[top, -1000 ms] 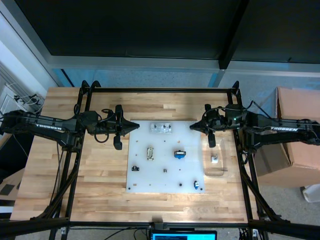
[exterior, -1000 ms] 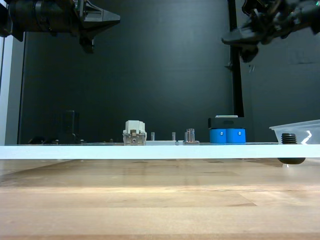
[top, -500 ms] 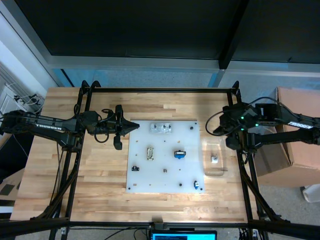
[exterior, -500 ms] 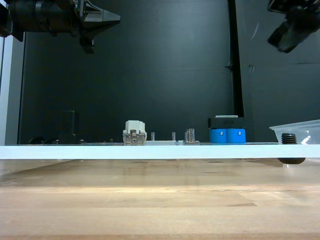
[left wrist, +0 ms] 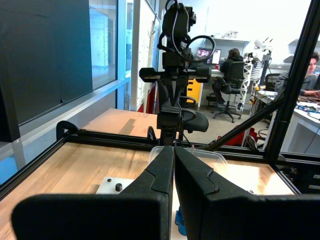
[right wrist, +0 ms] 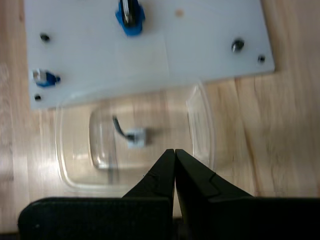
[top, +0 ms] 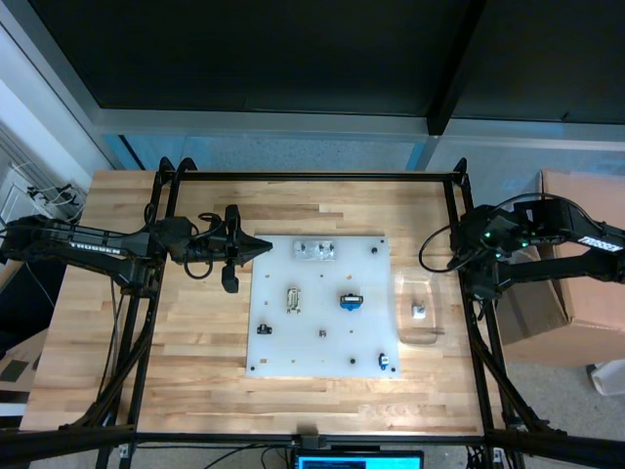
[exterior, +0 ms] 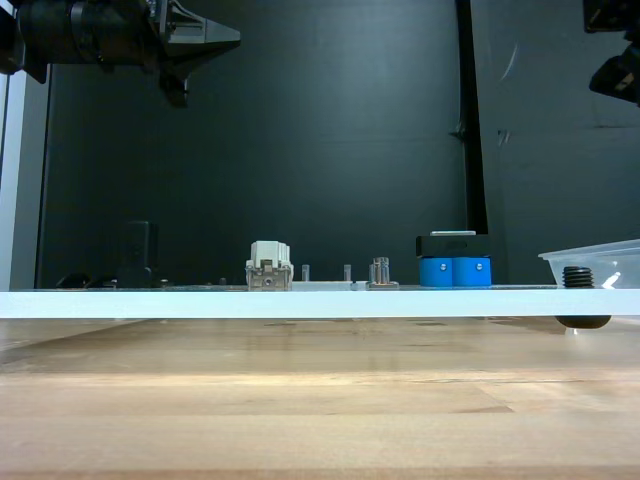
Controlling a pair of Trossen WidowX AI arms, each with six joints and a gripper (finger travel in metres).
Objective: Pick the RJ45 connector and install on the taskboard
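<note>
The white taskboard (top: pixel 293 342) is lying on the wooden table (top: pixel 195 391), carrying a small blue part (top: pixel 384 362) at its near right corner. Just beside the board's right edge, a clear tray (top: pixel 418 341) is holding the RJ45 connector (top: pixel 419 312), which is lying free inside it, clear of the board. Farther back, the right gripper (right wrist: pixel 174 152) is hanging high over the tray's outer side, jaws pressed together on nothing. The left gripper (top: pixel 267 248) is hovering at the board's far left edge, jaws clenched and empty.
</note>
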